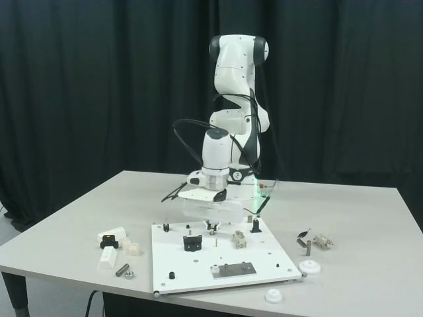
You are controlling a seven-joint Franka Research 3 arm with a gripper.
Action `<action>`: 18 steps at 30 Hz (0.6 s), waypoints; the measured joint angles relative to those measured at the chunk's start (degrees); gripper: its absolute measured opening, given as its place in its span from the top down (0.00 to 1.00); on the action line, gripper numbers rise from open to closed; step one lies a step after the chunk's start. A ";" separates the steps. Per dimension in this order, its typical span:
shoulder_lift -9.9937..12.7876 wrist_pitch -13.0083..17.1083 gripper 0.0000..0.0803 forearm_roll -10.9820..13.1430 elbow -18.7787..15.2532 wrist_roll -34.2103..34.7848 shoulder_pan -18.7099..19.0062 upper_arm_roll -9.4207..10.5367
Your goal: Remove BNC.
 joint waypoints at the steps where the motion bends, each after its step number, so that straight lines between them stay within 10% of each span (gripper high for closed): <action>1: -0.03 0.15 0.84 0.23 -0.08 -1.36 -0.04 0.00; 18: -0.21 0.41 0.84 7.80 -0.37 -21.84 -0.84 -0.05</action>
